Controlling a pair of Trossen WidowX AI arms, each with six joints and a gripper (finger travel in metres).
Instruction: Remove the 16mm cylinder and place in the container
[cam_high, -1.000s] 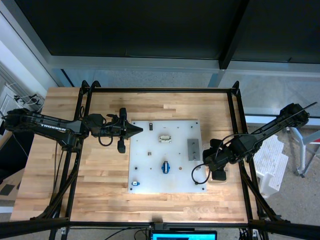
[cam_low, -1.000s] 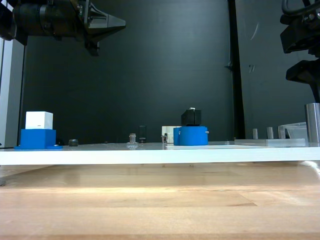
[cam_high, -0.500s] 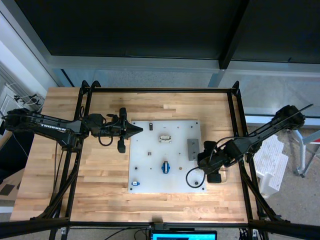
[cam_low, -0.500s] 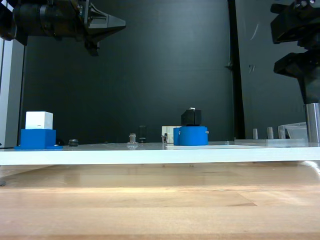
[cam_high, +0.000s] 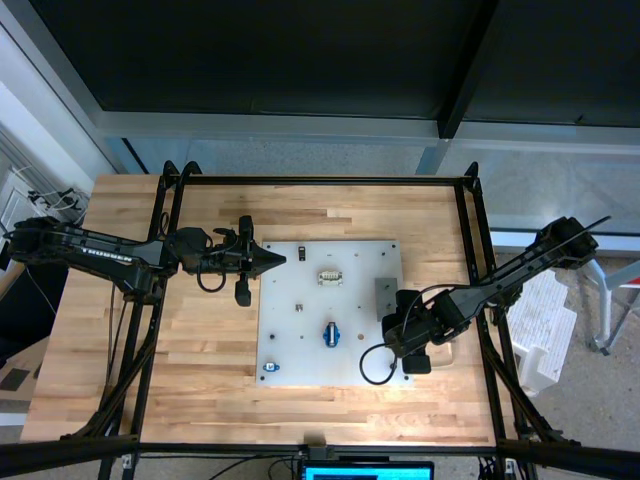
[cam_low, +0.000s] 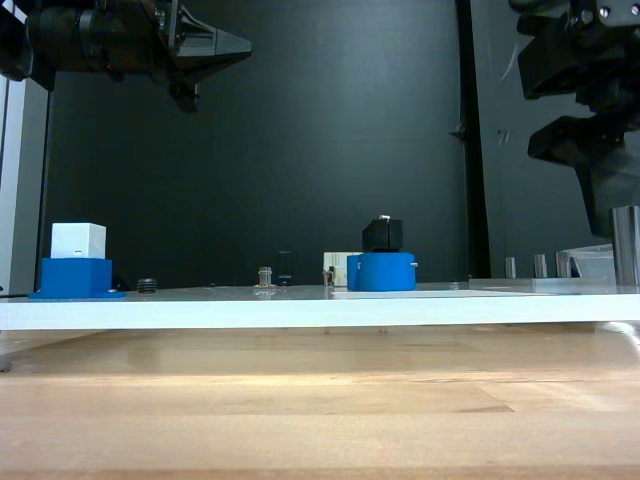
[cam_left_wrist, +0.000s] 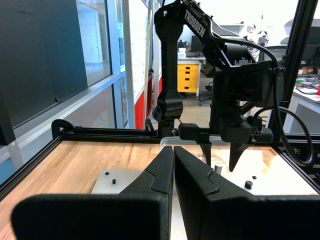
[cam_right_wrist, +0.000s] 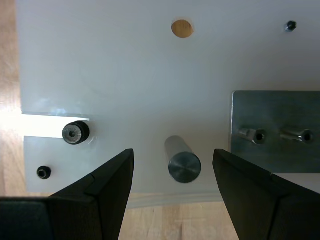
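In the past second, a slide of the right gripper (cam_left_wrist: 220, 160) toward 9 o'clock: off the clear plastic low-walled container (cam_high: 447, 351) and onto the 4 o'clock corner of the white square board (cam_high: 310, 300). Now poised straight above the small silver-grey metal 16mm cylinder (cam_right_wrist: 183, 161), fingers (cam_right_wrist: 107, 192) spread wide, one to each side, holding nothing and touching nothing. Upright in its seat on the board, that cylinder, near the grey rectangular metal block (cam_right_wrist: 272, 131) lying toward 12 o'clock in the high view. By the low view, fingertips about level with the cylinder's top, not yet down its sides. Reads as approach all but done and the grasp next: lower, close, lift straight up.

Room enough between fingers and cylinder on both sides. Tighter toward the block and its thin pegs (cam_right_wrist: 252, 134); best to keep the descent vertical. Board edge close at 3 o'clock, container just beyond it on the wooden counter (cam_high: 200, 380), so only a short carry back. No move from the left gripper (cam_high: 274, 259): parked high off the board's 10 o'clock corner, fingers pressed together, empty.
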